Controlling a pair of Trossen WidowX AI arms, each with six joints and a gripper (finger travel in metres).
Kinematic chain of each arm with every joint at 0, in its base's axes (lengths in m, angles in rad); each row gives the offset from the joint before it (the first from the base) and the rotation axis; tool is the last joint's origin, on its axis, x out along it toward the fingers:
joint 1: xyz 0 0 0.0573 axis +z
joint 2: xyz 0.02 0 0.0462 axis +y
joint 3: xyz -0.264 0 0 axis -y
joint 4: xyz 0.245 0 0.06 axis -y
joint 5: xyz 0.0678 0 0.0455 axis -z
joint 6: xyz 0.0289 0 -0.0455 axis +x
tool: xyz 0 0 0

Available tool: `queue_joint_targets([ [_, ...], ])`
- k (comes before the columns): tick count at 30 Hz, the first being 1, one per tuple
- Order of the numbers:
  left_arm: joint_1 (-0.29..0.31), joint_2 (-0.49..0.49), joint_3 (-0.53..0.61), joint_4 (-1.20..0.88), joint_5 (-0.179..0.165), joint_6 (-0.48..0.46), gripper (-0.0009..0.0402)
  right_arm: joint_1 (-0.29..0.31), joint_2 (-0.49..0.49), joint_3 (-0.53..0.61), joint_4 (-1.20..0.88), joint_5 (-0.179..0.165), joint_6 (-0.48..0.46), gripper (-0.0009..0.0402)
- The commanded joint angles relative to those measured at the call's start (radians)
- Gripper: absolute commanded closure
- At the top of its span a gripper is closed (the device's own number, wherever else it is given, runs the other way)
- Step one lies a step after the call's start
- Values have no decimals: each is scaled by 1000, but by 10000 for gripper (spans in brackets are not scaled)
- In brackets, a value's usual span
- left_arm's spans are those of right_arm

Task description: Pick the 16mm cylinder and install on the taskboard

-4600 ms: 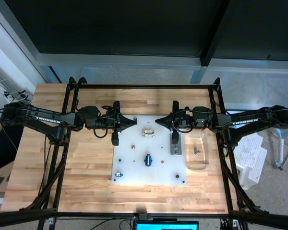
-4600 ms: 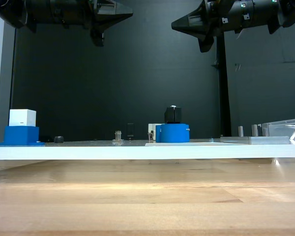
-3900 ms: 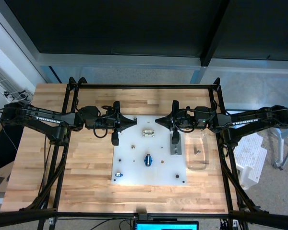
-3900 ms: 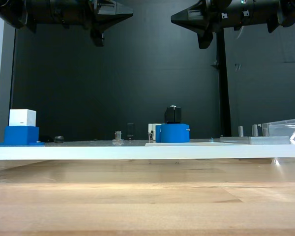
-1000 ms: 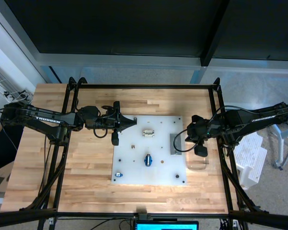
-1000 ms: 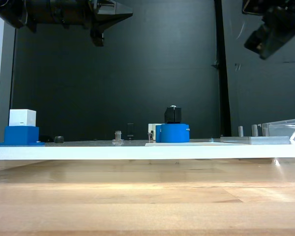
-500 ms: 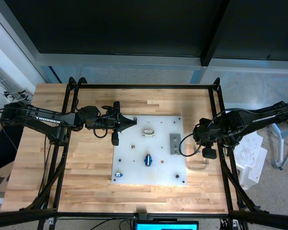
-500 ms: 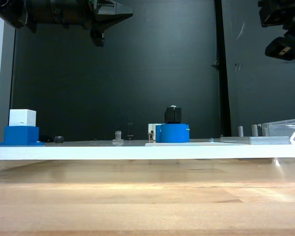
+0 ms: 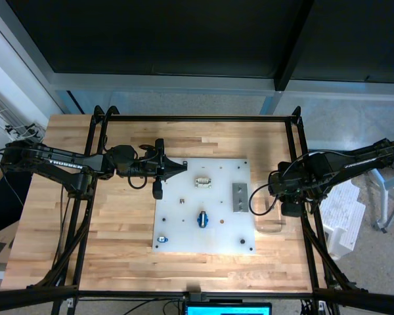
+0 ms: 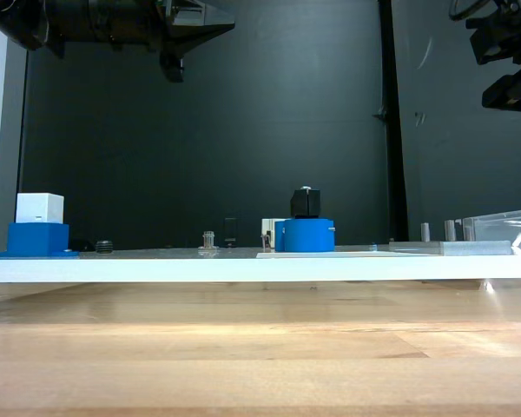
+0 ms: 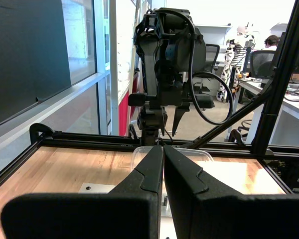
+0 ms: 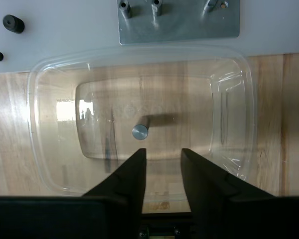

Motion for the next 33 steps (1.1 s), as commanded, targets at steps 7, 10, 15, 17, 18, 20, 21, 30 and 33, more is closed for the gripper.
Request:
queue_joint_targets([
  [7, 0, 0, 0, 0, 0, 0, 392, 4, 0, -14, 6, 10, 24, 217],
  [10, 0, 0, 0, 0, 0, 0, 392, 5, 0, -15, 6, 11, 27, 204],
  [15, 0, 0, 0, 0, 0, 0, 392, 10, 0, -23, 7, 10, 44, 190],
  [17, 0, 0, 0, 0, 0, 0, 392, 11, 0, -27, 8, 10, 53, 187],
  [18, 0, 0, 0, 0, 0, 0, 392, 11, 0, -28, 8, 10, 53, 186],
  [20, 0, 0, 0, 0, 0, 0, 392, 12, 0, -30, 8, 10, 53, 185],
  [21, 0, 0, 0, 0, 0, 0, 392, 14, 0, -31, 9, 10, 53, 184],
  [30, 0, 0, 0, 0, 0, 0, 392, 39, 28, -47, 19, 14, 59, 185],
  [33, 0, 0, 0, 0, 0, 0, 392, 45, 34, -57, 32, 26, 61, 185],
])
